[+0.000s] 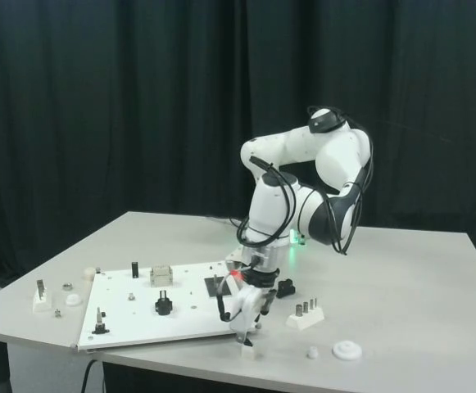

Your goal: Pick USB.

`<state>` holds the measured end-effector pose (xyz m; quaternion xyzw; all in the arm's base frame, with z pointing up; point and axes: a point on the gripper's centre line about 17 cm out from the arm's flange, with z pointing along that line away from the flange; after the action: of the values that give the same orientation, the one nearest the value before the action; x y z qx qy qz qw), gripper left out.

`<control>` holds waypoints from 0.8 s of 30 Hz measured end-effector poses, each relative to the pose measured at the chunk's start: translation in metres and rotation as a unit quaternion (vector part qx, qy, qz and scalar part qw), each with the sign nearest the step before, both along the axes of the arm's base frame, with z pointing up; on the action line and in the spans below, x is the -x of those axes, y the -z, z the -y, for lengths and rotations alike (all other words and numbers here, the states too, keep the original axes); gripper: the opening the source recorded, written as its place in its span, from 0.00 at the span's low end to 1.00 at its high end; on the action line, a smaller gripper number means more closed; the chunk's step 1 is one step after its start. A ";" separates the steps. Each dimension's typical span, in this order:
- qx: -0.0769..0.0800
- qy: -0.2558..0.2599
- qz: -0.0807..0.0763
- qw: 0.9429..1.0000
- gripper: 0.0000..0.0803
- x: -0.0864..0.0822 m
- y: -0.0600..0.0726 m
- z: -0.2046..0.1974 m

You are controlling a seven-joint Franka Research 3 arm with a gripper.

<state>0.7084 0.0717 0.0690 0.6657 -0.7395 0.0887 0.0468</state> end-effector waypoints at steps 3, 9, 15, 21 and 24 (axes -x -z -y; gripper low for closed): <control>0.002 0.002 -0.002 1.000 1.00 0.002 0.002 0.003; 0.007 0.007 -0.002 1.000 1.00 0.005 0.007 0.011; 0.011 0.010 0.000 1.000 1.00 0.007 0.012 0.017; 0.013 0.011 0.003 1.000 1.00 0.007 0.016 0.020; 0.013 0.012 0.003 1.000 1.00 0.008 0.019 0.021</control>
<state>0.7007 0.0507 0.0503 0.6557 -0.7464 0.1001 0.0541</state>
